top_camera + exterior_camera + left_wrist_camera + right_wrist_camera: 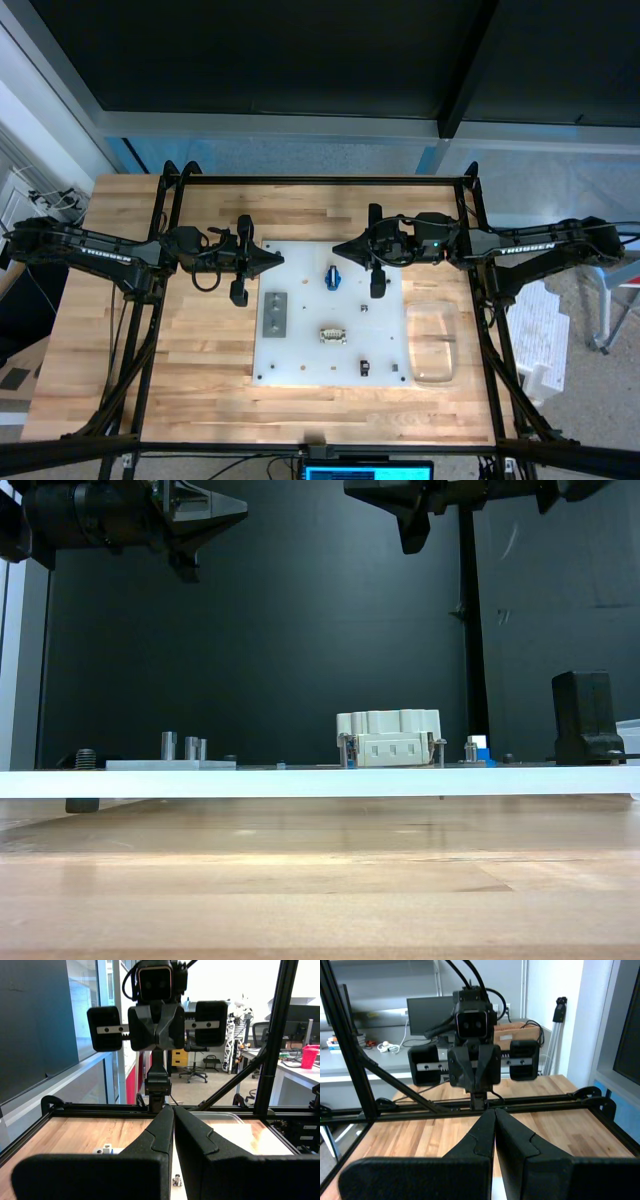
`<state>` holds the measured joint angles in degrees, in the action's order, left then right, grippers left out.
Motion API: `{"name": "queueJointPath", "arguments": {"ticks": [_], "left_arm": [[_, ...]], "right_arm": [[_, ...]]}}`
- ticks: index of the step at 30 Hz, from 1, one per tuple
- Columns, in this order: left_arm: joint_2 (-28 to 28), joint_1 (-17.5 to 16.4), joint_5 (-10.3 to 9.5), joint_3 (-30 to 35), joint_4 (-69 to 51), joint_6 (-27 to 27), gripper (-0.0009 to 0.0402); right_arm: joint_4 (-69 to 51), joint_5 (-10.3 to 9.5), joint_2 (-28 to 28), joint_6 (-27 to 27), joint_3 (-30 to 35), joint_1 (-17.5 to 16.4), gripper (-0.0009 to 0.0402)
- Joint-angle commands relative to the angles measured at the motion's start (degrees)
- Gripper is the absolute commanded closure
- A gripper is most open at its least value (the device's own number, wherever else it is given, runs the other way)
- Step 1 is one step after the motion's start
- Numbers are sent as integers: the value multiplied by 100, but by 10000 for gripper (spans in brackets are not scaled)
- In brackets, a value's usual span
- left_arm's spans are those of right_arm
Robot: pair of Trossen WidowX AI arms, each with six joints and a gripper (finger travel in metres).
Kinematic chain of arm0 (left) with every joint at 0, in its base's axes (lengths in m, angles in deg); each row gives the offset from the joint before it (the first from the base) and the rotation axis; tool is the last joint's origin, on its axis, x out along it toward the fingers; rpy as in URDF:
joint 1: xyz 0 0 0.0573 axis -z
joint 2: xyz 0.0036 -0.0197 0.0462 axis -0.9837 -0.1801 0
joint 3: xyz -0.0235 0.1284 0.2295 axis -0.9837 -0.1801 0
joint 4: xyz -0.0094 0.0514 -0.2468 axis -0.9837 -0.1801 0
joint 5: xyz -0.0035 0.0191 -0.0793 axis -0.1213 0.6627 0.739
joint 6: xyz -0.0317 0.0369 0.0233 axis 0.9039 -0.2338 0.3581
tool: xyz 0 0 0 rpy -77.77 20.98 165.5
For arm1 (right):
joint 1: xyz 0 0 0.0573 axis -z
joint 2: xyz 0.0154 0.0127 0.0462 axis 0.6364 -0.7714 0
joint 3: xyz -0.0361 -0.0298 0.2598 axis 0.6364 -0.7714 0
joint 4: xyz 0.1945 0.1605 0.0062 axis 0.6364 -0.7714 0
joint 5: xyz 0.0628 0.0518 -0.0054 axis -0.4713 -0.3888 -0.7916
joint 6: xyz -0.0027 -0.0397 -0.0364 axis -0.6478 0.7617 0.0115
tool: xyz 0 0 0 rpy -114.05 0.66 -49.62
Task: Pick the 16mm bar and install on taskboard
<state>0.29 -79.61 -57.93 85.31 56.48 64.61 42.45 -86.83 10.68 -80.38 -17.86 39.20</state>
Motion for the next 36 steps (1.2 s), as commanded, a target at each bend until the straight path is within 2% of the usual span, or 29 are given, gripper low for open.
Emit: {"name": "queueJointPath", "arguments": {"ticks": [1, 25, 36], "left_arm": [[-2, -2, 2, 0, 0, 0, 393], [-2, -2, 2, 0, 0, 0, 393], [-2, 0, 2, 0, 0, 0, 393]], "right_arm": [[254, 101, 59, -22, -179, -4, 394], [1067, 90, 361, -142, -1134, -2, 393], [1106, 96, 450, -131, -1248, -2, 393]]}}
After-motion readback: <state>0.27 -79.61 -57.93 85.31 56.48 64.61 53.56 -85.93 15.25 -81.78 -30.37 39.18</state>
